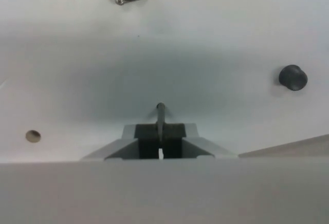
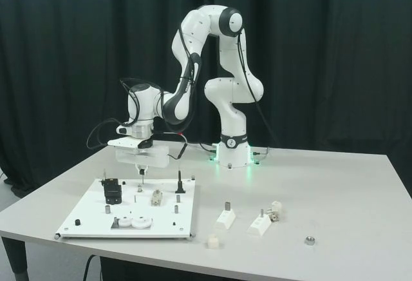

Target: Insert round peg 1.

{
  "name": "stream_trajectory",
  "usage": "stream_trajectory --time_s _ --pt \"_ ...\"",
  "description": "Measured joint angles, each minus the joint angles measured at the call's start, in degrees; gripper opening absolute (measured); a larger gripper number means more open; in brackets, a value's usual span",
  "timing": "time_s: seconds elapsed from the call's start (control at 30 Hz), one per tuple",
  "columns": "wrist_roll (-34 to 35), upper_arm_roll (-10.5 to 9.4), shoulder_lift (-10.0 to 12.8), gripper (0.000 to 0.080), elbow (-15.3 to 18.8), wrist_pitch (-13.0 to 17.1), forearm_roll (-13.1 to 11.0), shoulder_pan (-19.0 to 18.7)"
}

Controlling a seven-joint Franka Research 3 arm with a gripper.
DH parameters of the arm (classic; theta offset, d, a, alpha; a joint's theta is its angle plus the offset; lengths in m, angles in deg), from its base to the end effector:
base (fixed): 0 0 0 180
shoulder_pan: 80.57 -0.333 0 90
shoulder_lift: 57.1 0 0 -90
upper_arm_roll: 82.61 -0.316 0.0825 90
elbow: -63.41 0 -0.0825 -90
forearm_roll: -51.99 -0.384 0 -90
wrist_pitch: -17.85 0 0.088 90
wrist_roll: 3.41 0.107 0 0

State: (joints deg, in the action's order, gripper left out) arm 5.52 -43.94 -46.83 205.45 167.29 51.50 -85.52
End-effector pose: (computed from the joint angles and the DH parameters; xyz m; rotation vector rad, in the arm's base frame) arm 0.3916 -0.2703 0.2352 2.8304 -1.1052 -0.0507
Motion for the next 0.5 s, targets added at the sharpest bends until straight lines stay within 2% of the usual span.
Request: stream_trajectory --time_s 0.5 --pt "0.0 -0.17 0.7 0.0012 0.0 0.8 -1.4 0.0"
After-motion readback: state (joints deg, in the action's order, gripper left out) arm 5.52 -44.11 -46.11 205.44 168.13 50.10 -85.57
